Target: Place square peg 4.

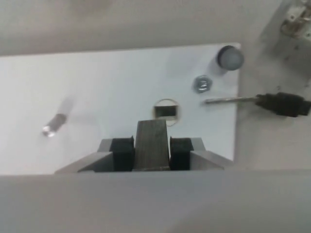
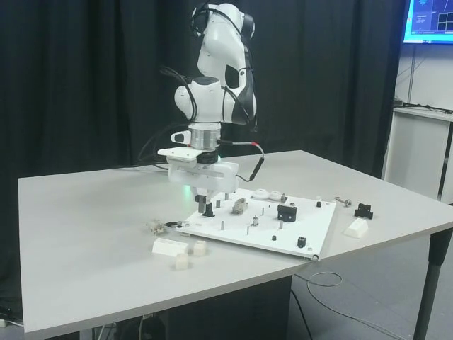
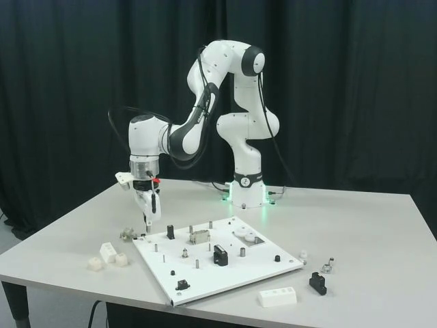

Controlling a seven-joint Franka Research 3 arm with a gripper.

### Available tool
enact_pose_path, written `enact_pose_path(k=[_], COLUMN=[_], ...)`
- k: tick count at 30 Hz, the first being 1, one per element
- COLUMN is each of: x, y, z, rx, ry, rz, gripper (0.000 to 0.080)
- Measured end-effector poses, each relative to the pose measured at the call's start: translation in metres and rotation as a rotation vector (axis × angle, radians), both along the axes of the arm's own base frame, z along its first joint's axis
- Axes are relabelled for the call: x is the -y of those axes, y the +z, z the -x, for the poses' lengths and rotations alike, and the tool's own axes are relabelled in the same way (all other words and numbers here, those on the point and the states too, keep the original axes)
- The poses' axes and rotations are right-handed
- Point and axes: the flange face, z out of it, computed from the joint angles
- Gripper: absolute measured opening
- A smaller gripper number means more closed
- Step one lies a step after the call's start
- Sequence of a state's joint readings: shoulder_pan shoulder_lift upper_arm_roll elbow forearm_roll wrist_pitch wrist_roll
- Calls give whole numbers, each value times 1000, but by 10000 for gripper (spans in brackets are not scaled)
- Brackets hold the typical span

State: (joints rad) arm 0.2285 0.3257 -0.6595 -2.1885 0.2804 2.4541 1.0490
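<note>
Wrist view: square peg (image 1: 152, 145) clamped between gripper (image 1: 152, 154) fingers.

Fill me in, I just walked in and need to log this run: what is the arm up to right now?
The white Franka arm holds a dark square peg between its gripper pads and hovers over the near corner of the white board on the grey table. In the wrist view, a square hole in the board lies just ahead of the peg's tip. The peg is not in the hole yet.
</note>
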Motion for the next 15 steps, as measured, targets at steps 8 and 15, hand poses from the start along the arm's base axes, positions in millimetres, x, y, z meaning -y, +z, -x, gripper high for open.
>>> enact_pose_path(k=[8, 15], x=[16, 41], y=[1, 9], z=[17, 31], rx=[-32, -21], ry=[11, -1], rz=[32, 80], gripper=[154, 154])
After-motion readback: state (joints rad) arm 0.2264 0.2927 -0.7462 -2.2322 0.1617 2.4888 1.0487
